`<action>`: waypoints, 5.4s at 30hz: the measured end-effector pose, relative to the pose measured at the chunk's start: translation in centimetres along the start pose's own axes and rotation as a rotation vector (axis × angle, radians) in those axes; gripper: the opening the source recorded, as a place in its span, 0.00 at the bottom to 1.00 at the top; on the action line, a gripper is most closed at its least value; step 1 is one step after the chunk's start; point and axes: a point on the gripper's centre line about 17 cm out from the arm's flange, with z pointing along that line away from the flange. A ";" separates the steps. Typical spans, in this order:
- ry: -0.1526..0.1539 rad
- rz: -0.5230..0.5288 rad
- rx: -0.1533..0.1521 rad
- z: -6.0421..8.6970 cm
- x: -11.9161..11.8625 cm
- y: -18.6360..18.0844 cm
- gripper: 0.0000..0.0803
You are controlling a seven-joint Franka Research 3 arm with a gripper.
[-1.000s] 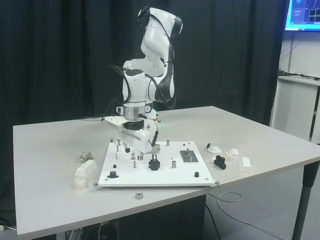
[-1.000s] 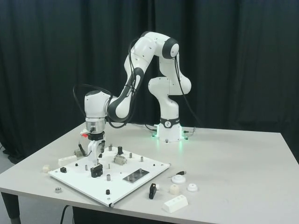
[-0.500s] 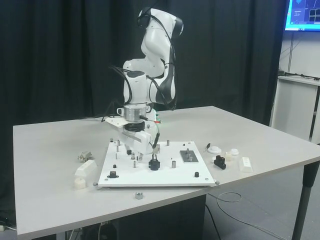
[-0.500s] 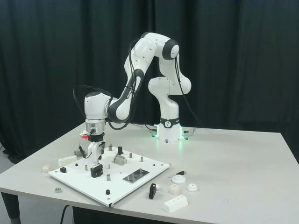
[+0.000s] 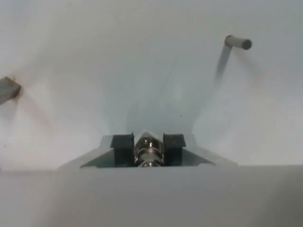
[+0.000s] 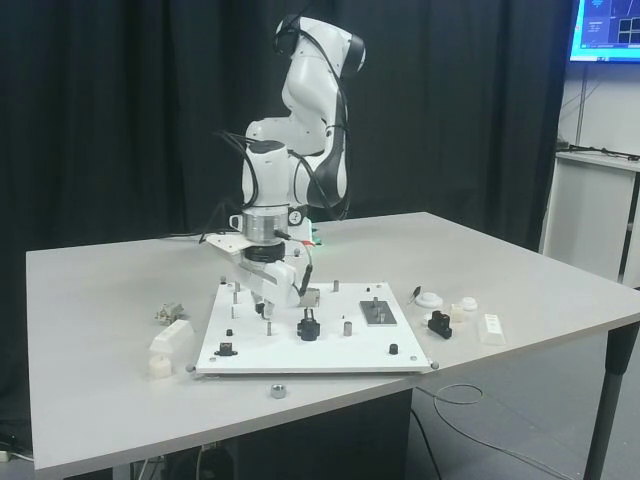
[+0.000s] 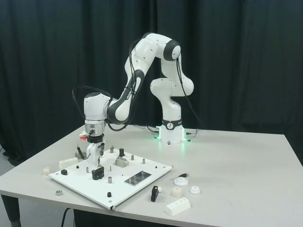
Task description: Remove BNC.
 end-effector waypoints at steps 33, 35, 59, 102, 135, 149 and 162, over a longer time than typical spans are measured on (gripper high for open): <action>-0.015 -0.227 -0.002 0.0 -0.2 0.0 0.16; -0.016 -0.259 -0.002 0.1 -0.3 0.0 0.16; -0.034 -0.697 0.009 0.1 -0.5 -0.2 0.16; -0.036 -1.454 -0.008 -0.1 -0.8 -0.4 0.16; -0.046 -1.934 -0.030 -0.2 -0.9 -0.2 0.16; -0.047 -1.977 -0.032 -0.2 -1.0 -0.2 0.16; -0.047 -1.993 -0.036 -0.7 -1.0 -0.3 0.16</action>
